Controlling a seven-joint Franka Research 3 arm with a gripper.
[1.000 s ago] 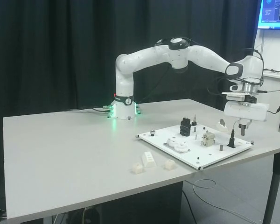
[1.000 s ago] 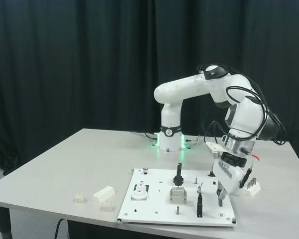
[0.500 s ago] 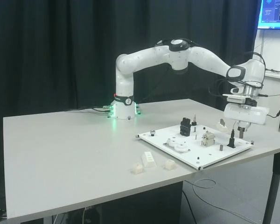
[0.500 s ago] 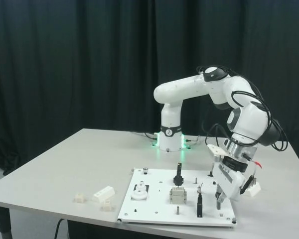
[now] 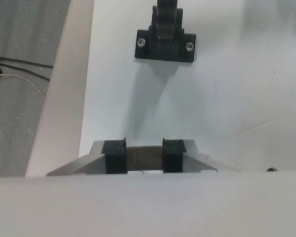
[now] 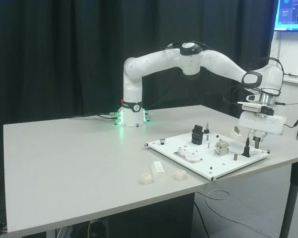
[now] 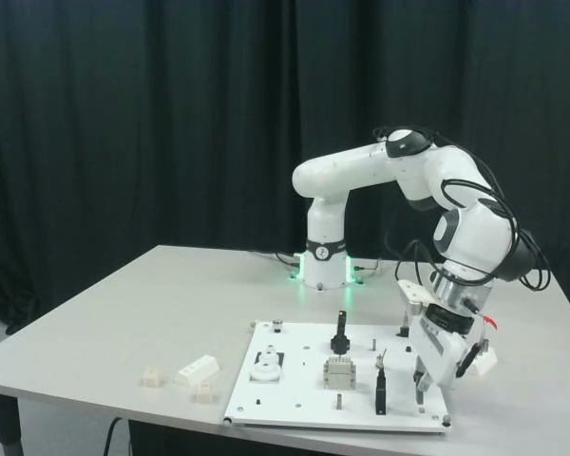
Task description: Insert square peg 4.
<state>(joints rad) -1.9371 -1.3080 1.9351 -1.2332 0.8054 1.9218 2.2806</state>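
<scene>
The gripper (image 5: 144, 157) pinches the square peg (image 5: 144, 158) upright between its fingers, low over the white assembly board (image 6: 208, 163), probably to line up for insertion.

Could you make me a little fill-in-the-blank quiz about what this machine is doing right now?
1. The gripper is closed on a small ____, held between its two black fingers.
2. The gripper hangs over the flat white ____ that lies on the grey table.
3. The lights at the foot of the arm glow ____.
4. Three small white blocks lie on the table ____ the board, not on it.

Missing words: peg; board; green; beside
</scene>
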